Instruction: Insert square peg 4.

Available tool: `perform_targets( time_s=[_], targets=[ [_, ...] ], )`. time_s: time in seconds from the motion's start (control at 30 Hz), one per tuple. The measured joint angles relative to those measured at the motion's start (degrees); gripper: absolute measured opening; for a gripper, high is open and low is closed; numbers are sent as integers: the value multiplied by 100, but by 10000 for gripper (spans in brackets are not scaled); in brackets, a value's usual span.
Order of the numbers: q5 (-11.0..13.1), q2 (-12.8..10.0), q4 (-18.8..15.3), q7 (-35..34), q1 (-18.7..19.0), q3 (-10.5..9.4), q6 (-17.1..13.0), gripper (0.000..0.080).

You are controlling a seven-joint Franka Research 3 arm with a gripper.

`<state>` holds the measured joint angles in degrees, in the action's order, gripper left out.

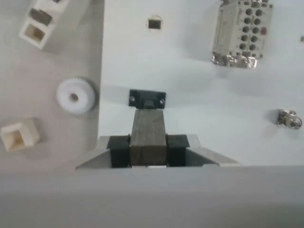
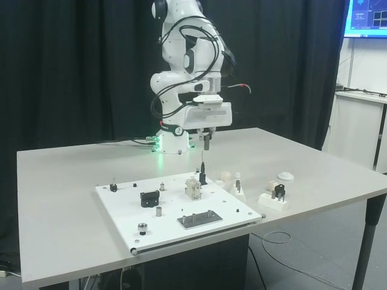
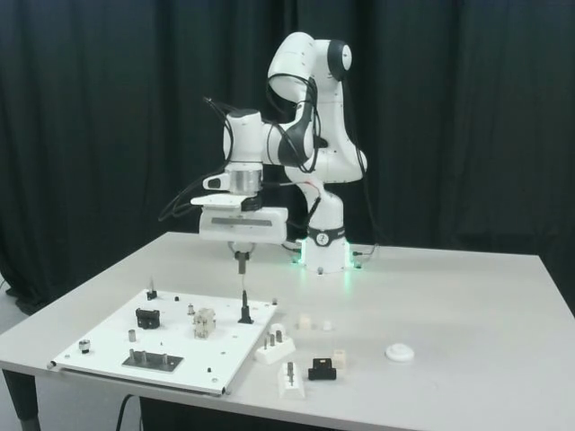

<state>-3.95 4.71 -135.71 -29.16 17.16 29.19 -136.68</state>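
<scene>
The claw grips the square peg above the white board's edge.

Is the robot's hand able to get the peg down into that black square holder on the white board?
Probably yes. The hand holds the square peg right above the black holder, and nothing sits between them.

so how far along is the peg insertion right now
Done: the square peg is picked up, clamped in the gripper. In hand: the arm holds it in the air above the white board, roughly over a black square socket in the wrist view. Left: lowering and seating it; the room views show a clear gap between peg and board, so insertion has not started.
</scene>
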Motion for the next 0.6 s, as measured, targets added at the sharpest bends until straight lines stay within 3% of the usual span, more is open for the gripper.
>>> perform_targets(
  time_s=[0.6],
  targets=[
    [-6, 88, -202, 743, -418, 2, 225, 154]
  ],
)
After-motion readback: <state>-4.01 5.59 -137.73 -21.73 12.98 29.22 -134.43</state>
